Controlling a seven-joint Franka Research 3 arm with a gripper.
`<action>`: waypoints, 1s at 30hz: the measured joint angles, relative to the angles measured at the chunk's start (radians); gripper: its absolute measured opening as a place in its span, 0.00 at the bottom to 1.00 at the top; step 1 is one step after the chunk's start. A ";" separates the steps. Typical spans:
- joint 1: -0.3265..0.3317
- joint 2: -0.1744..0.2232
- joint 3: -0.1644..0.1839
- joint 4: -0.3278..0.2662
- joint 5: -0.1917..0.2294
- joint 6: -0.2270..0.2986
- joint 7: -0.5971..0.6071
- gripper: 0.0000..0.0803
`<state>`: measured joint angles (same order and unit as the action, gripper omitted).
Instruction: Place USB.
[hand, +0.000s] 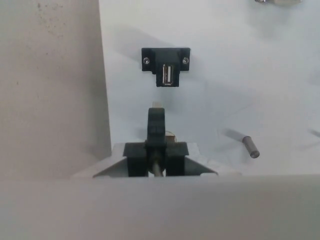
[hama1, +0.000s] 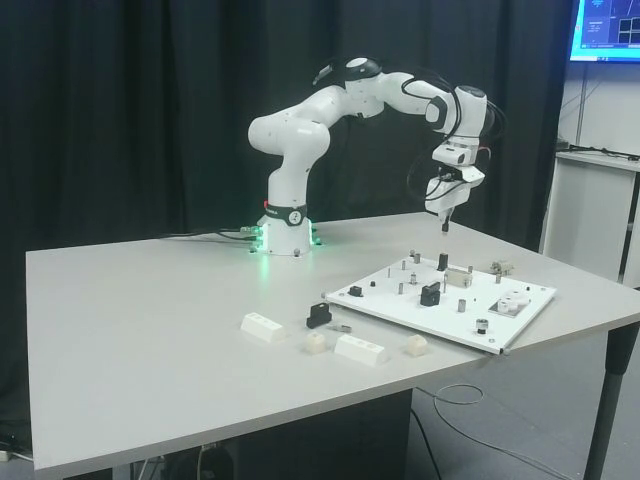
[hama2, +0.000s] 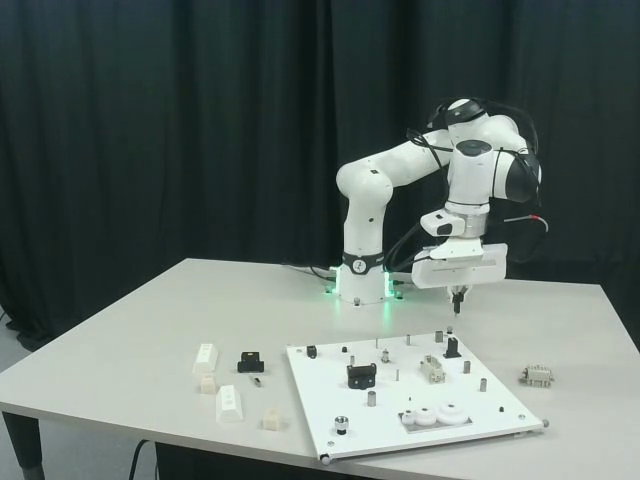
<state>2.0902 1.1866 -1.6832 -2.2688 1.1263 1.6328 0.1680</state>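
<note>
Fingers (hand: 156, 159) pinching the USB plug (hand: 156, 125), black body clamped btwn both pads, metal tip pointing down at the board. In the wrist view the plug tip sits just short of the USB socket (hand: 166, 67), a black block w/ two screws and its port facing up; plug and socket apart, not touching, plug looks a bit off-centre vs the port. Cable runs back from the plug btwn the fingers.

Room views: fingers (hama2: 455, 297) hang above the far edge of the white board (hama2: 320, 380), plug (hama1: 442, 222) in the air over the socket (hama2: 452, 348), clear gap btwn them.

Grey pin (hand: 250, 146) lies flat on the board near the socket, apart from it. Board carries more small black fixtures and pegs, plus white gears (hama2: 437, 416) at its near edge.

Off the board on the grey desk (hama1: 140, 320): white blocks (hama1: 262, 326), a black connector (hama1: 319, 315), and a grey connector (hama2: 536, 376) on the other side in the second room view. White arm (hama1: 300, 130) bolted at the desk's far side, green light at its base (hama1: 262, 236).
</note>
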 joint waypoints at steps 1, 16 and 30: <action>0.000 0.000 0.000 0.000 0.000 0.000 0.000 0.09; 0.015 0.000 0.028 0.026 0.083 -0.018 0.016 0.09; 0.025 0.000 0.107 0.142 0.118 -0.011 0.167 0.09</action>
<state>2.1147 1.1870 -1.5767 -2.1269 1.2444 1.6219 0.3352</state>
